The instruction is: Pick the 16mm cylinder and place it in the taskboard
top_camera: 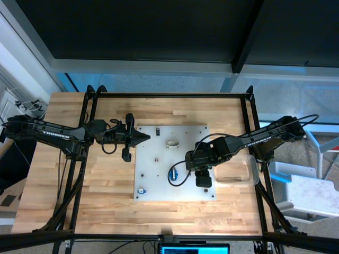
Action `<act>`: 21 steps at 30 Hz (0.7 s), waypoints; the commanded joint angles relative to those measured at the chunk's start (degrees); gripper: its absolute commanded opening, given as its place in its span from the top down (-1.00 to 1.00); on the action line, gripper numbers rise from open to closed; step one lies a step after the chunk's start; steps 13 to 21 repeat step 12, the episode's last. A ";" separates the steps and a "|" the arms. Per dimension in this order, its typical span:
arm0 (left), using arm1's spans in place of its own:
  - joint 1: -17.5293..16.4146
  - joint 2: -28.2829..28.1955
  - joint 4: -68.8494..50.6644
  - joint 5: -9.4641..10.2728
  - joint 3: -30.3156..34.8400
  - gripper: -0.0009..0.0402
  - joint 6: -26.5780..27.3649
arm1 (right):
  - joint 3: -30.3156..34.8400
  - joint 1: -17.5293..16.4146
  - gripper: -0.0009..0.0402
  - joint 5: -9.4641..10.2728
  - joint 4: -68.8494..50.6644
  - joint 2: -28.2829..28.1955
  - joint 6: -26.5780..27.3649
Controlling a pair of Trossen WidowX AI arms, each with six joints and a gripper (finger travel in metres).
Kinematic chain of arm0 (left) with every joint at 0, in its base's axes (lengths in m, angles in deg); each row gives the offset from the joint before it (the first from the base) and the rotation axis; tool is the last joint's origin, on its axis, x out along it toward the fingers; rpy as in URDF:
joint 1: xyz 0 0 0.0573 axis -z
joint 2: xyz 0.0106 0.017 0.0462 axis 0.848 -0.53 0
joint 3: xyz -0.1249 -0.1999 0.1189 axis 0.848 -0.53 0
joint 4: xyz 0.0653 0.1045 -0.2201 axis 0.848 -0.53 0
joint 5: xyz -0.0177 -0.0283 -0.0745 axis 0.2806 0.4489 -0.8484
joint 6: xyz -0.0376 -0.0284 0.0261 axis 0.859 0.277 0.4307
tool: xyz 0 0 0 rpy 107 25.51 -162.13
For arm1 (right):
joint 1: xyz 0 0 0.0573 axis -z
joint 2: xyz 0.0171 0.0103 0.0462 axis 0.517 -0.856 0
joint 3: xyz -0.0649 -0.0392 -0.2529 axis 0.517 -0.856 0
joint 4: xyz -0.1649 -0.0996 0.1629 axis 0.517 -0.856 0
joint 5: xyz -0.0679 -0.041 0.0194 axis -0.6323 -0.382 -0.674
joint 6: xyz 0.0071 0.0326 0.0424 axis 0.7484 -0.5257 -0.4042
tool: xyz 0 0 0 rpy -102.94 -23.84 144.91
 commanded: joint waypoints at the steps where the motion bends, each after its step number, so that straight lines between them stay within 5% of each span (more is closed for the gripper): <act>1: -0.02 0.00 0.00 -0.02 0.00 0.96 0.00 | 0.00 -0.02 0.13 0.00 0.35 0.00 0.00; 21: -0.02 0.00 0.00 -0.02 0.00 0.96 -0.02 | 0.00 -0.02 0.13 0.00 0.96 0.00 0.00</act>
